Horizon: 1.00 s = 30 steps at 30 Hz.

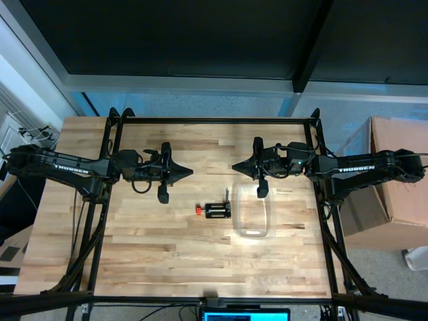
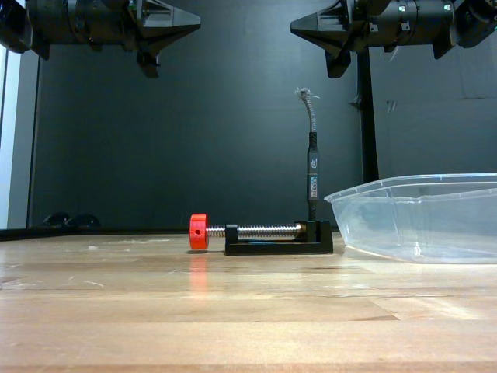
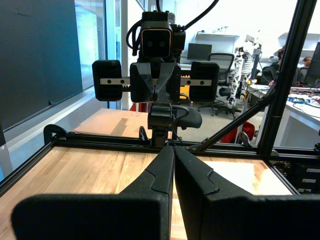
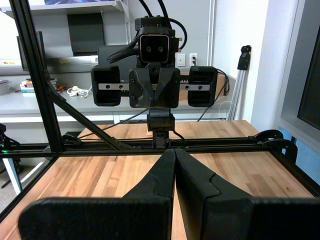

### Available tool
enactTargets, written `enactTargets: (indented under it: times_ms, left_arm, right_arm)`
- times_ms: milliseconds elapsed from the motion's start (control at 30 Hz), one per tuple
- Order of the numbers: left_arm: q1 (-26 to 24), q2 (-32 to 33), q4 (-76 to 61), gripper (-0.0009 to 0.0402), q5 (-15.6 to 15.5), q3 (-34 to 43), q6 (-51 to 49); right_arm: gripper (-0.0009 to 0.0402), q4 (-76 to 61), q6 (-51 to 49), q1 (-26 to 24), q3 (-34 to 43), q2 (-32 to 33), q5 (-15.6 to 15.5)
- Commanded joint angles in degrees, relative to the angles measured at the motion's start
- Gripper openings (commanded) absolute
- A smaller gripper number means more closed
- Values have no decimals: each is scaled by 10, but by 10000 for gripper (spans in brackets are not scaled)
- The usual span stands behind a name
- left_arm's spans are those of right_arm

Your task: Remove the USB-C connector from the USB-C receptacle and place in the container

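Note:
The USB-C connector (image 2: 312,172) stands upright, plugged into the receptacle at the right end of a small black clamp fixture (image 2: 278,238) with a red knob (image 2: 199,231); its frayed cable stub points up. In the high view the fixture (image 1: 217,210) lies mid-table, just left of the clear plastic container (image 1: 255,211). My left gripper (image 1: 189,172) hovers high, behind and left of the fixture, shut and empty, fingertips touching (image 3: 173,146). My right gripper (image 1: 235,166) hovers high, behind the container, shut and empty, its fingers closed together (image 4: 174,149). The two grippers face each other.
A black frame (image 1: 214,121) runs around the table's back and sides. A cardboard box (image 1: 394,180) stands off the table to the right. The clear container (image 2: 423,216) sits close to the fixture's right end. Bare wood lies in front of the fixture.

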Motion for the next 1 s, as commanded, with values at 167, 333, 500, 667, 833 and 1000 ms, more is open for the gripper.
enactTargets:
  times_ms: [167,333,500,667,833,1000]
  left_arm:
    - [0,0,0,0,0,0,0]
    - [0,0,0,0,0,0,0]
    - [0,0,0,0,0,0,0]
    - [0,0,0,0,0,0,0]
    - [0,0,0,0,0,0,0]
    - [0,0,0,0,0,0,0]
  right_arm:
    - [0,0,0,0,0,0,0]
    - [0,0,0,0,0,0,0]
    - [0,0,1,0,0,0,1]
    - [0,-15,13,1,2,0,1]
    - [0,-191,-18,32,56,2,23]
    - [0,-379,-17,76,130,19,37]
